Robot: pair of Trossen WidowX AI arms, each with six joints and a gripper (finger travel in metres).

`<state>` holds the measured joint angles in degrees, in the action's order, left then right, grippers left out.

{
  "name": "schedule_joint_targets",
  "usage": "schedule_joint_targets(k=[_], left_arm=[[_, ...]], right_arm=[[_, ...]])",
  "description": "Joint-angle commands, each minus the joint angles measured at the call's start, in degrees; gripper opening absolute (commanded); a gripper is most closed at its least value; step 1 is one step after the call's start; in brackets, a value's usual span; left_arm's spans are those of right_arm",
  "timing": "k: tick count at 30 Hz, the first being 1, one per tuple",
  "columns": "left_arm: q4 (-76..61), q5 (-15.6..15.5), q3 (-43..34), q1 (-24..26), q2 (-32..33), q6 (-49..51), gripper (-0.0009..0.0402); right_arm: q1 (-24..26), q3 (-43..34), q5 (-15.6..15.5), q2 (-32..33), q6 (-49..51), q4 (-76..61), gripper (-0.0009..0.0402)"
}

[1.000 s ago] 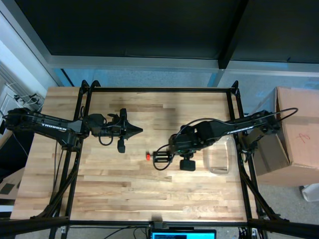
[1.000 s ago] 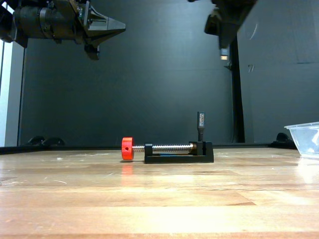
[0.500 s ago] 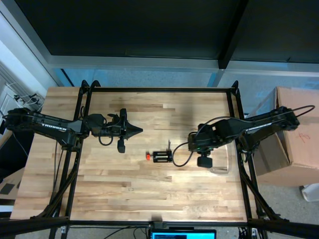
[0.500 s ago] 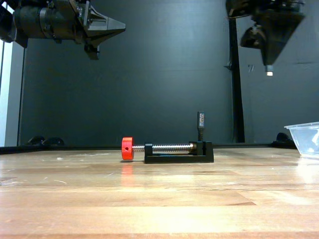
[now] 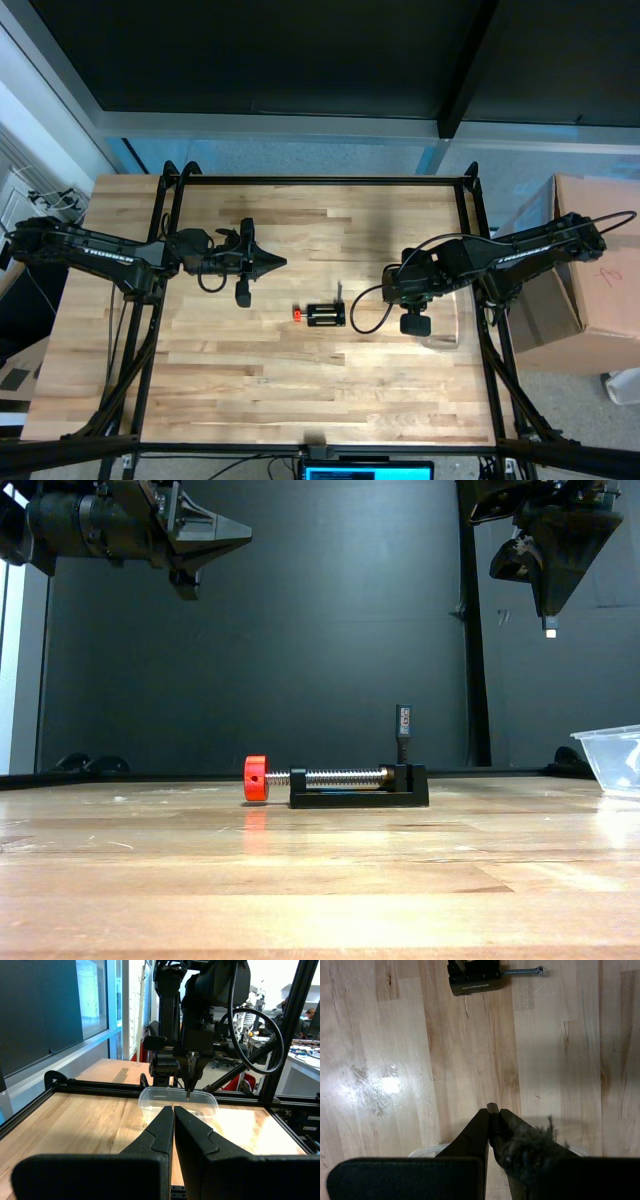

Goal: Remove the USB-C connector from the USB-C receptacle and place in the container

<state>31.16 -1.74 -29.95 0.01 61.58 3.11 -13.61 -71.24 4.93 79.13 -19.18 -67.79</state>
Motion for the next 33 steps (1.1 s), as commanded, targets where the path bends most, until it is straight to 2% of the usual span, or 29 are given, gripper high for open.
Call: schedule_joint_targets(k=[1,12,25,33], left_arm=[[0.02,0.00,0.00,0.00,0.02,0.00,0.0000],[0.02,0.00,0.00,-0.02,0.02,0.00,0.0000],[0.02,0.00,0.00,-0.02,0.02,0.00,0.0000],[0.02,0.00,0.00,-0.02,0.02,0.00,0.0000]], right_arm=[[0.00,0.68,0.00,0.09,0.04,0.96,0.0000],[0.00,5.64,-0.17,2.03,-0.11,5.35,0.0000],[0.00,15.06,-0.46,2.29,-1.44,13.62,0.0000],[0.02,15.85,-0.46,2.73,-1.57,14.99,0.0000]])
